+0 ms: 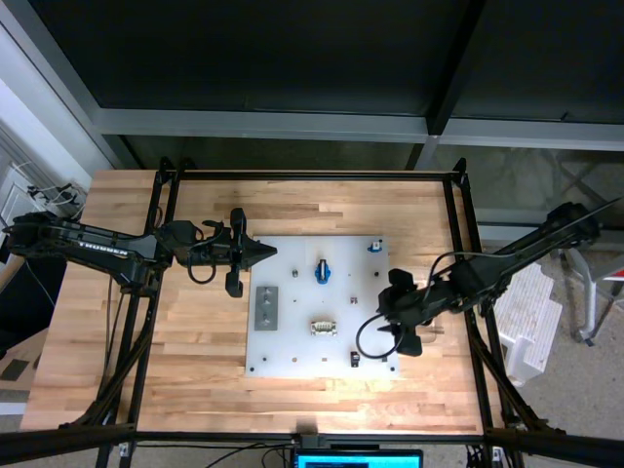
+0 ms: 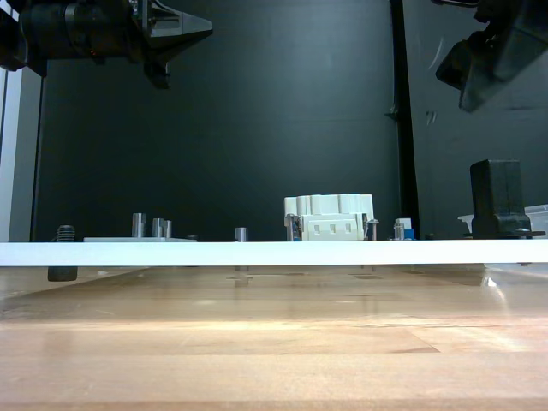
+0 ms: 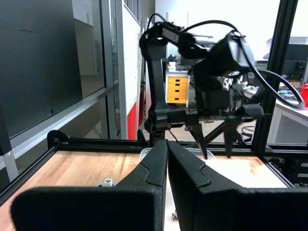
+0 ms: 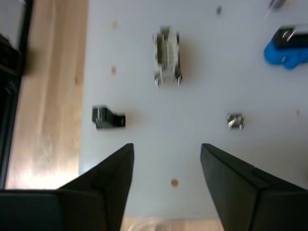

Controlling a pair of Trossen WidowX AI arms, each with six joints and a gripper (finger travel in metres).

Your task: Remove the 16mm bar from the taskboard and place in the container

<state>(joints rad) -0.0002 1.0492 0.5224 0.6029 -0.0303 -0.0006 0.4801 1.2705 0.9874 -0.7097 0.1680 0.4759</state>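
Observation:
The white taskboard point(image 1: 292, 341) lies mid-table and carries a grey block point(image 1: 266, 305), a blue knob point(image 1: 322, 271) and a beige connector point(image 1: 322, 327). A tiny grey metal peg, apparently the 16mm bar point(image 4: 235, 121), stands on the board between connector and knob. My right gripper point(image 1: 390, 312) hovers open above the board's right edge, its fingers point(image 4: 115, 178) spread wide, and the peg lies beyond them. Only the rim of the clear container point(image 4: 147, 224) shows, beside the board's right edge. My left gripper point(image 1: 261, 252) is shut and empty, held high over the board's far left corner.
A black blocky part point(image 1: 357, 359) stands at the board's near right. Several short pegs point(image 2: 139, 224) rise at the board's left. A black frame point(image 1: 458, 244) borders the table. Bare wood point(image 1: 146, 351) lies left of and in front of the board.

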